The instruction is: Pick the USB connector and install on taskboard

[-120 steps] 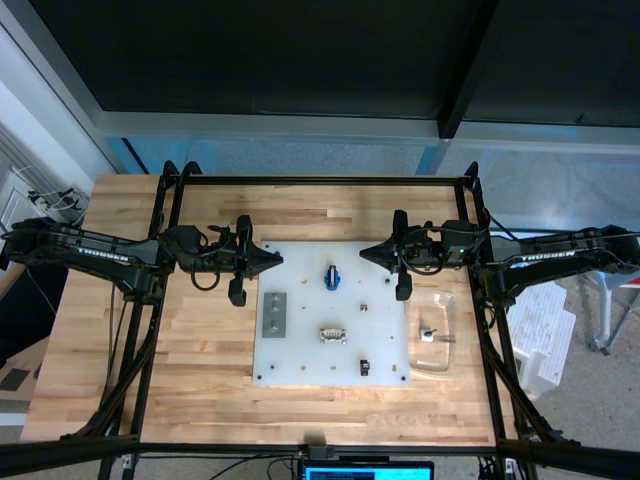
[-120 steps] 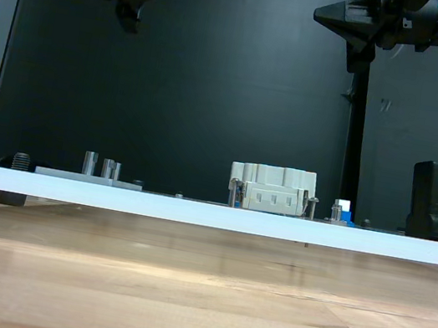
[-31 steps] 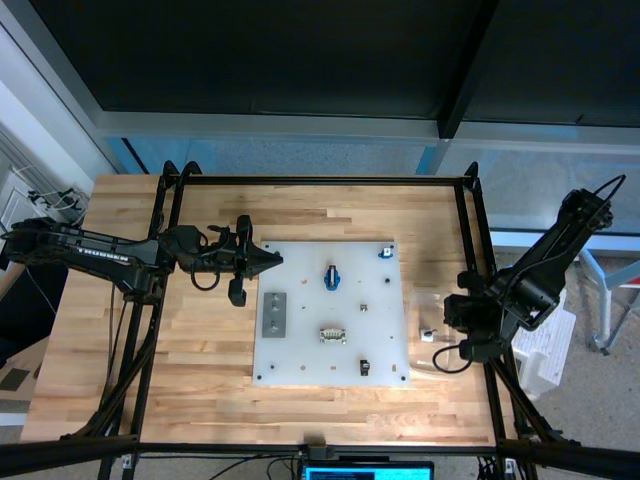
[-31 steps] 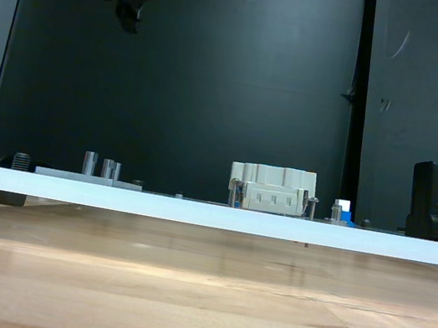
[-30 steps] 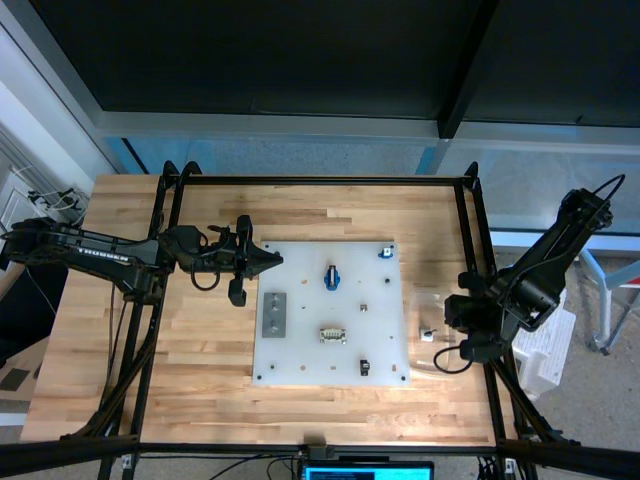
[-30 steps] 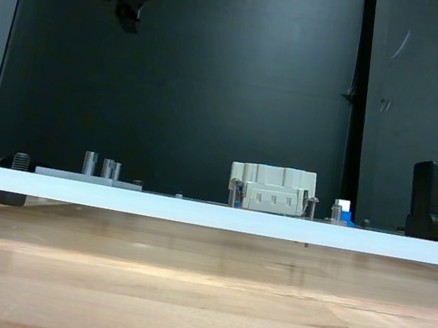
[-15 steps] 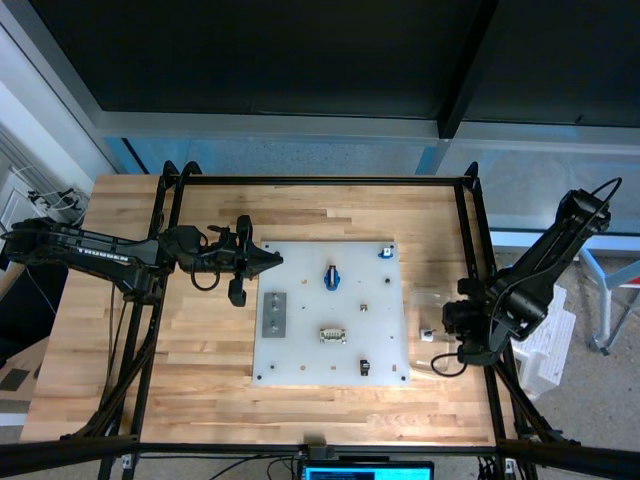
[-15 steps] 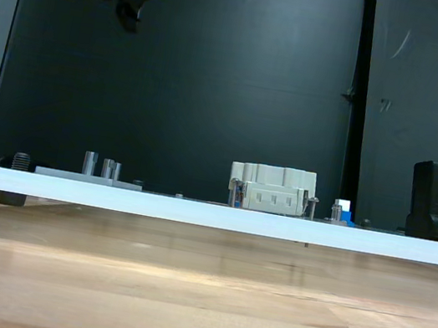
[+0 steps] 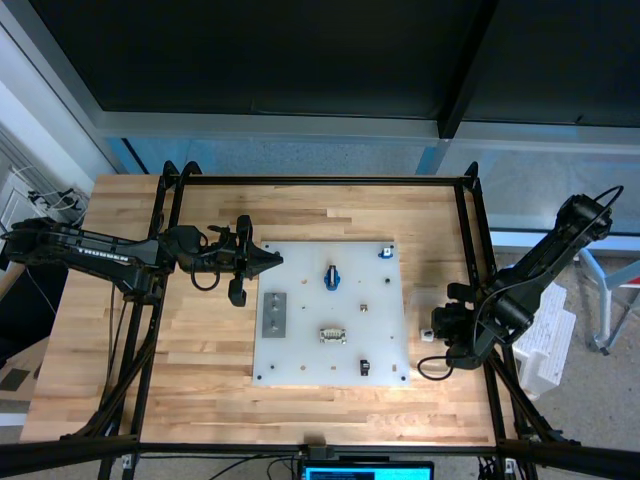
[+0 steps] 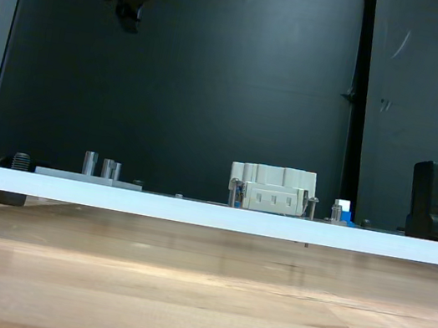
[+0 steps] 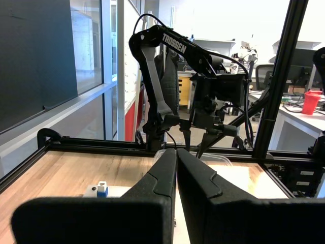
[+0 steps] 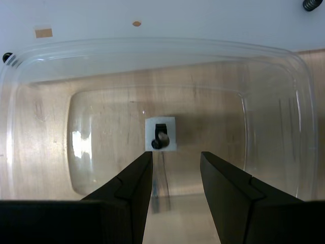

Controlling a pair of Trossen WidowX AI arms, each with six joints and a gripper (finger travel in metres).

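Two dark fingers (image 12: 129, 188) of the right gripper (image 12: 175, 156) stood well apart, holding nothing, with bare tray floor showing in the gap. Just ahead of that gap, clear of both fingertips, lay the USB connector (image 12: 160, 137). It was a small dark plug with a silvery end, resting on a small pale square piece (image 12: 171, 127) near the middle of the clear plastic tray (image 12: 152, 47). How high the fingers were above the tray floor could not be told.

Seen from the high view, the right gripper sat over the tray and covered most of it, and the USB connector showed only as a pale speck at the gripper's tip. The tray stood on the wooden table (image 9: 200, 400), just beside the right edge of the taskboard (image 9: 300, 350). The taskboard's white surface also showed beyond the tray's rim in the right wrist view.

On the taskboard stood a grey rectangular block (image 9: 273, 314) toward its left edge and a blue part (image 9: 332, 277) toward its far edge. A metal multi-pin connector (image 9: 332, 335) sat near its middle and a black socket (image 9: 365, 367) toward its near edge.

The left gripper (image 9: 276, 260) hung high above the taskboard's far left corner, well apart from everything on it. Its fingers (image 11: 162, 178) were pressed together with only a thin seam between them, and they held nothing.
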